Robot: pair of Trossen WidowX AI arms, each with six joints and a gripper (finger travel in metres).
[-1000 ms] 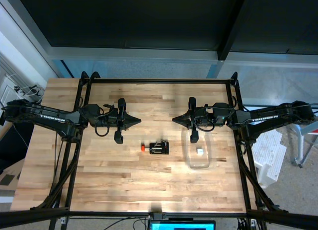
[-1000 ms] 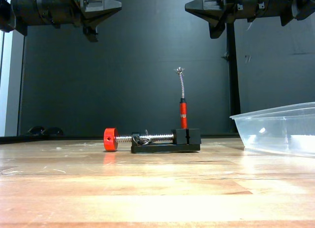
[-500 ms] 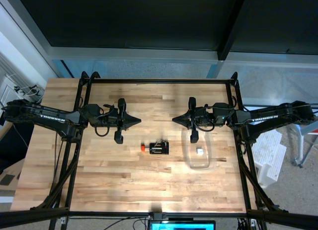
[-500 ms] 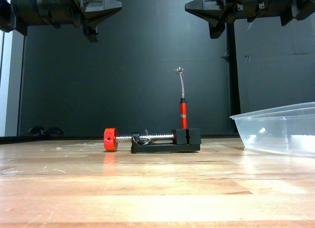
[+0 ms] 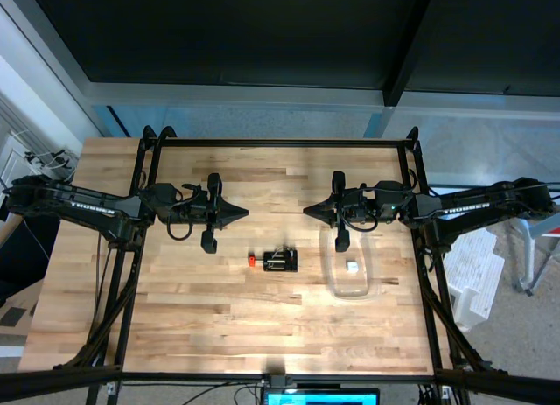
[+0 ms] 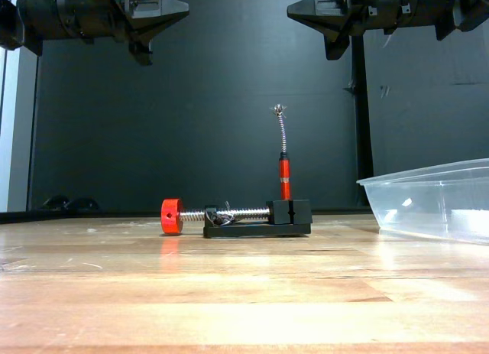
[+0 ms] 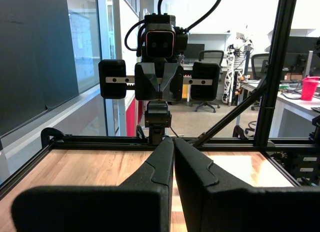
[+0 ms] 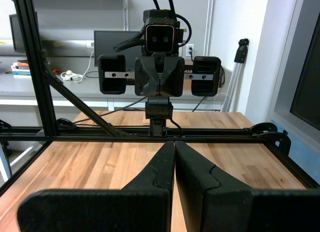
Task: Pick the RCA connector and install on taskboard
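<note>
Lying below, between closed left claw (image 5: pixel 244 212) and right claw (image 5: pixel 307 211): taskboard (image 5: pixel 282 261).

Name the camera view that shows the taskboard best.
Low view: the taskboard shows side-on, red knob clear. High view shows it small. Wrist views miss it; left gripper and right gripper hover shut, raised, either side of it.

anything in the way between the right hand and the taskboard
Nothing visible. The right hand and left hand hang shut, high over the table; the taskboard lies in open space below, the clear tray off to its right.
</note>
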